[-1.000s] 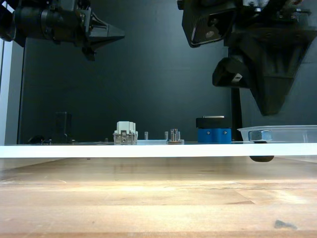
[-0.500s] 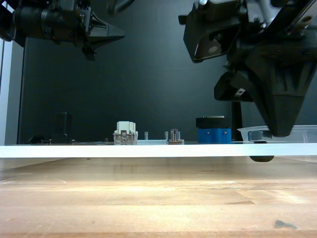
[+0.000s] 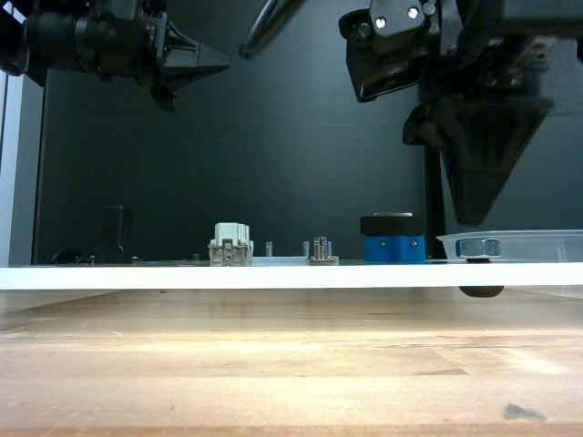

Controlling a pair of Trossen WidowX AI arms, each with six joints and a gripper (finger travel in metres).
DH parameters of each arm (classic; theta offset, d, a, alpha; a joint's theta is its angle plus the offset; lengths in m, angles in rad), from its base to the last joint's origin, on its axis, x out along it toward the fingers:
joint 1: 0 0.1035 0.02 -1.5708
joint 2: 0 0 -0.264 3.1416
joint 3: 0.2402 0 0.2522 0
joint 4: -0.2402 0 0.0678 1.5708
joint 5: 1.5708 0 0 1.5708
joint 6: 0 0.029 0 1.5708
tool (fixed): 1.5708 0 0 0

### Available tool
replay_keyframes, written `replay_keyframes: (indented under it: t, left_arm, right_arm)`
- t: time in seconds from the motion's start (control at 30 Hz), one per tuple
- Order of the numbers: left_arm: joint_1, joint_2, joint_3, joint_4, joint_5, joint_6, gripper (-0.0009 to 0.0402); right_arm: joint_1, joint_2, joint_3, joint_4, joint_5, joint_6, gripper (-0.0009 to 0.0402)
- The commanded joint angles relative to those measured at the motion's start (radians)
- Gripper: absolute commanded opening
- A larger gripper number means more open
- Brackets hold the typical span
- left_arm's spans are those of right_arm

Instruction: Unfasten the M12 fastener and place in the container

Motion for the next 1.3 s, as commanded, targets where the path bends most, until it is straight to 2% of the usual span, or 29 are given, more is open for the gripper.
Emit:
replay_keyframes:
  t: [0.03, 0.13, 0.2, 0.37, 0.47, 0.93, 0.97, 1.03, 1.23, 1.3]
  left_arm:
    - [0.0, 0.0, 0.0, 0.0, 0.0, 0.0, 0.0]
    - [0.0, 0.0, 0.0, 0.0, 0.0, 0.0, 0.0]
    - [0.0, 0.0, 0.0, 0.0, 0.0, 0.0, 0.0]
    - [0.0, 0.0, 0.0, 0.0, 0.0, 0.0, 0.0]
    - [0.0, 0.0, 0.0, 0.0, 0.0, 0.0, 0.0]
    - [0.0, 0.0, 0.0, 0.0, 0.0, 0.0, 0.0]
    - [0.0, 0.0, 0.0, 0.0, 0.0, 0.0, 0.0]
    - [0.0, 0.0, 0.0, -0.001, 0.0, 0.0, 0.0]
    - [0.0, 0.0, 0.0, 0.0, 0.0, 0.0, 0.0]
    - [0.0, 0.0, 0.0, -0.001, 0.0, 0.0, 0.0]
  right_arm:
    - [0.001, -0.004, 0.0, 0.019, -0.116, -0.01, 0.0]
    - [0.003, -0.008, 0.0, 0.065, -0.224, -0.008, 0.0]
    - [0.004, -0.008, 0.0, 0.095, -0.272, -0.006, 0.0]
    - [0.007, -0.007, -0.01, 0.138, -0.264, -0.005, 0.0]
    - [0.008, 0.012, -0.016, 0.153, -0.245, -0.001, 0.0]
    - [0.01, 0.028, -0.048, 0.189, -0.241, -0.011, 0.0]
    - [0.01, 0.028, -0.048, 0.188, -0.23, -0.011, 0.0]
    - [0.01, 0.026, -0.048, 0.179, -0.182, -0.006, 0.0]
    - [0.011, 0.004, -0.009, 0.018, 0.019, 0.048, 0.0]
    - [0.011, 0.003, 0.014, -0.029, 0.059, 0.065, 0.0]
